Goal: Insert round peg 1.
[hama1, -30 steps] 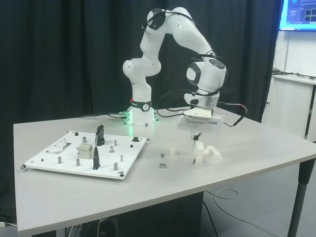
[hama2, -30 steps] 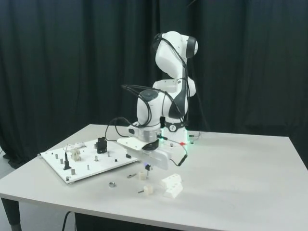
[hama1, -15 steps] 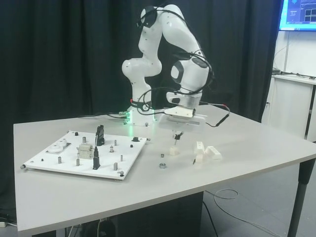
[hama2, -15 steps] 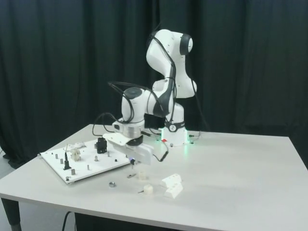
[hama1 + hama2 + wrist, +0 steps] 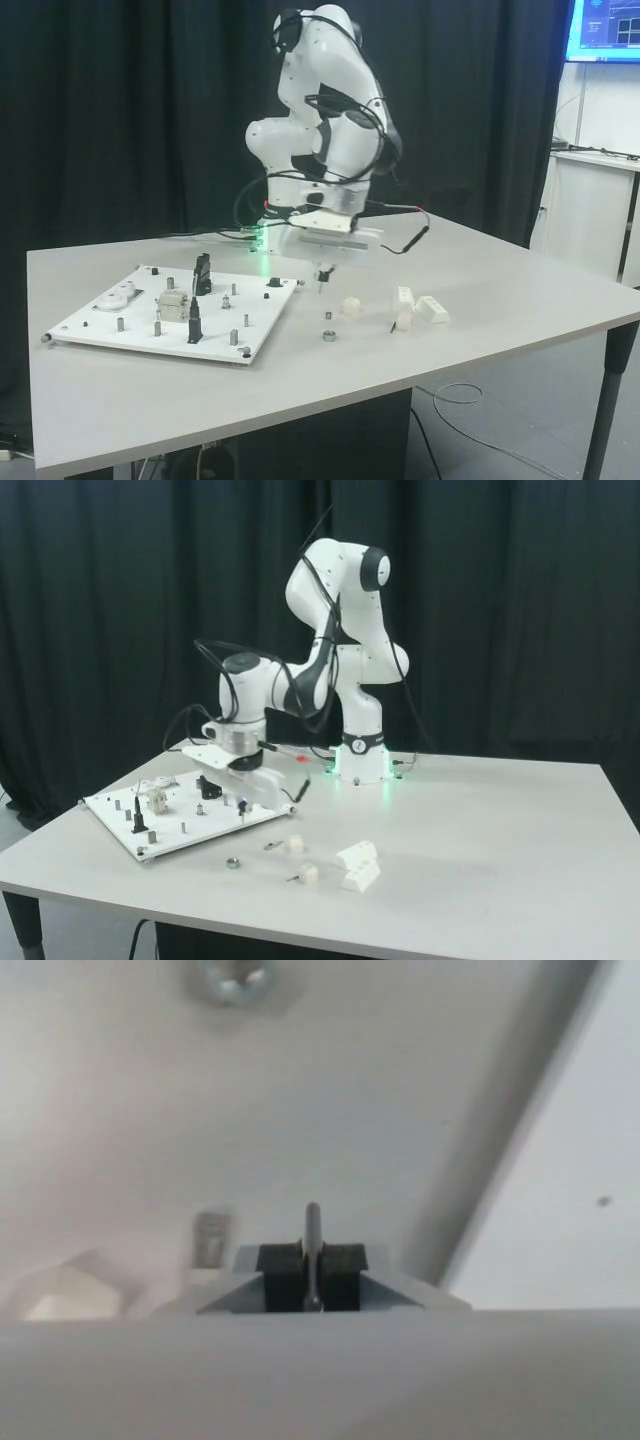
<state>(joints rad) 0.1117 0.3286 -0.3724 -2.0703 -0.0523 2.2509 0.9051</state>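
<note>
A thin grey round peg [image 5: 312, 1228] stands upright between the black fingers [image 5: 282, 1276] of my gripper [image 5: 312, 1278], which is shut on it. In the first room view the gripper [image 5: 322, 276] hangs a little above the table, just off the near right edge of the white assembly board [image 5: 140, 325]. The second room view shows the gripper [image 5: 243, 804] over that same edge of the board [image 5: 110, 815]. The wrist view has the board's edge [image 5: 580, 1160] beside the peg. Which hole is meant for the peg I cannot tell.
The board carries several small pegs, a black connector [image 5: 203, 273] and a white fixture [image 5: 174, 305]. A metal nut [image 5: 328, 334] lies on the grey table near the gripper. White blocks [image 5: 351, 306], [image 5: 403, 305], [image 5: 432, 310] lie to the right. A white cabinet [image 5: 590, 210] stands far right.
The arm has swung from above the white blocks across the table to the board's edge, carrying the peg. The blocks and nut have stayed put.
</note>
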